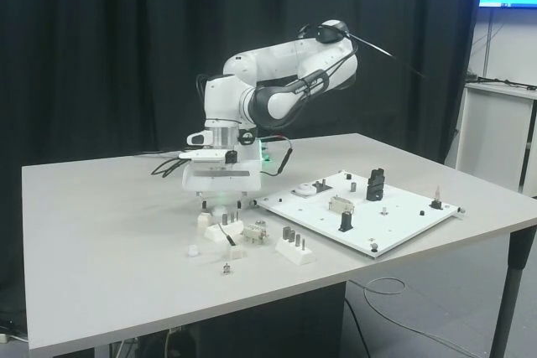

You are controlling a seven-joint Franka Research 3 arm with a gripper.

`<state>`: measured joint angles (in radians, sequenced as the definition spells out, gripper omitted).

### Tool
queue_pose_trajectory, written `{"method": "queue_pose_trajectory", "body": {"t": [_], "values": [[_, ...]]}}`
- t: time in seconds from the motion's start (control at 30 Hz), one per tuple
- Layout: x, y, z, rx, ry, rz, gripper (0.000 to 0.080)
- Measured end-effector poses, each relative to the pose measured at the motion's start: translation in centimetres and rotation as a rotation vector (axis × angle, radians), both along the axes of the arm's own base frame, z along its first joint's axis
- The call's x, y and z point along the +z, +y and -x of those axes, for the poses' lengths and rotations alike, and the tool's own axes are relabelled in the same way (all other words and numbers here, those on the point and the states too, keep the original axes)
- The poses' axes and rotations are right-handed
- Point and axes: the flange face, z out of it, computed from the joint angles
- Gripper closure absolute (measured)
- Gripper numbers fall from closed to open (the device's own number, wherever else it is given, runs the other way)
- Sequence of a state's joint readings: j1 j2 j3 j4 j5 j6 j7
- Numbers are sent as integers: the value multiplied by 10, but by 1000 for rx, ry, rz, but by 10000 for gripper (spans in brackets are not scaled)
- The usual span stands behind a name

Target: Pick medium gear.

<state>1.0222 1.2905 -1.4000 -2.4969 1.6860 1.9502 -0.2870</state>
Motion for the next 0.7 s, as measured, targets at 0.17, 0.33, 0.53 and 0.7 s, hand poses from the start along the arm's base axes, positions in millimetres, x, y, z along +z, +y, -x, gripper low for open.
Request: {"method": "queue_pose_trajectory", "body": {"t": [0.17,0.33,0.53,0.7], "values": [[-2,0,1,-3,-1,-2,3],[-5,-1,2,-8,0,-3,3],[-9,-1,4,-12,5,-5,3],[-11,-1,4,-11,8,-6,3]]}}
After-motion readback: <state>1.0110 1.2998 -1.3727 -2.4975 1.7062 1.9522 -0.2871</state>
